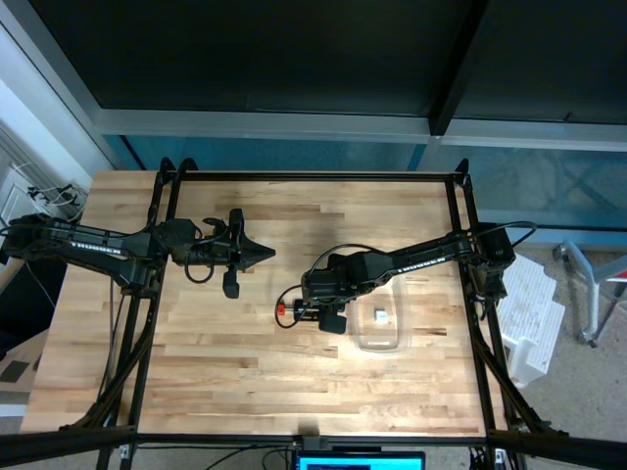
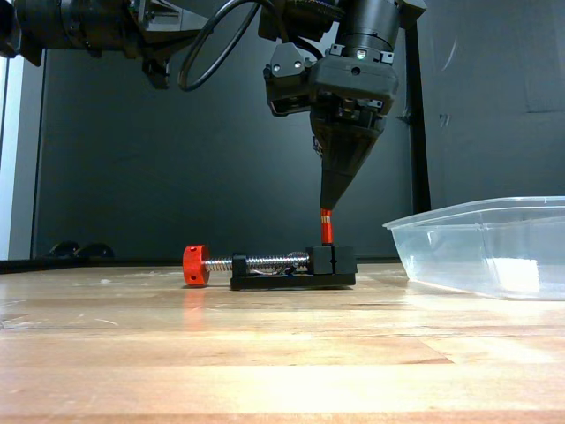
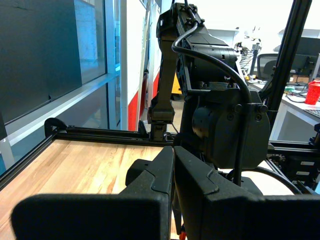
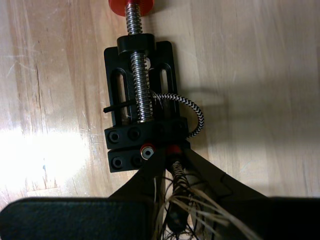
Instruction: Pick the rca connector and install on the hub
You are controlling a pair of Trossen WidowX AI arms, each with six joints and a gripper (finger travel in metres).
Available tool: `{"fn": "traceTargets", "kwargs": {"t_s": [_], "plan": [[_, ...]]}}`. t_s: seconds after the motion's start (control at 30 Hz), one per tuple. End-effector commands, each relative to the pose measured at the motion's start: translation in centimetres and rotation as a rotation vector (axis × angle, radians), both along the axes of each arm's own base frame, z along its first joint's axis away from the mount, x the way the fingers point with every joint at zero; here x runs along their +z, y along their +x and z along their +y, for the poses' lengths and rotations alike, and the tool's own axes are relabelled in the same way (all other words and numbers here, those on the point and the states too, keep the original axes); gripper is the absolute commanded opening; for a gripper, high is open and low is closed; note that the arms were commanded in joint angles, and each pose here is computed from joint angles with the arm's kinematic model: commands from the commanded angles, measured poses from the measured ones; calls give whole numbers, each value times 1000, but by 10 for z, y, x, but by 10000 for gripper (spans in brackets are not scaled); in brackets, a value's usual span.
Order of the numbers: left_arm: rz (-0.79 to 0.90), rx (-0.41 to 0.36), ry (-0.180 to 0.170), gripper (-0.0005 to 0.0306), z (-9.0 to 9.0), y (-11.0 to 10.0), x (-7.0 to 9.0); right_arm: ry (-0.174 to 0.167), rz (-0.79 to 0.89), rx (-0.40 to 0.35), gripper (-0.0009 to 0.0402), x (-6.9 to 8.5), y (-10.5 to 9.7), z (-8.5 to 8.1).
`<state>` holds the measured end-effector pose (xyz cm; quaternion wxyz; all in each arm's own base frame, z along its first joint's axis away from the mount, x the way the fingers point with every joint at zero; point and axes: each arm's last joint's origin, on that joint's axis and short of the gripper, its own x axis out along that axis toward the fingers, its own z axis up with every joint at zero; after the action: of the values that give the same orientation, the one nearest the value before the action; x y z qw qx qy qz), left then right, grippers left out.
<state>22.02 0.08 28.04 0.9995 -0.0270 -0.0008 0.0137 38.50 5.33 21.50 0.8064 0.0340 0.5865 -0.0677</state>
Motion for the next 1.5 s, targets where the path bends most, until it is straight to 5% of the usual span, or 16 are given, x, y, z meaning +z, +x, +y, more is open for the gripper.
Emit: {"fn": "traceTargets", "kwargs": {"t_s": [0.03, 1.5], "plan": [[0, 0, 0, 0, 0, 0, 0, 0, 0, 1, 0, 0, 0, 0], [0, 0, 0, 0, 0, 0, 0, 3, -9, -2, 0, -8, -1, 1]]}}
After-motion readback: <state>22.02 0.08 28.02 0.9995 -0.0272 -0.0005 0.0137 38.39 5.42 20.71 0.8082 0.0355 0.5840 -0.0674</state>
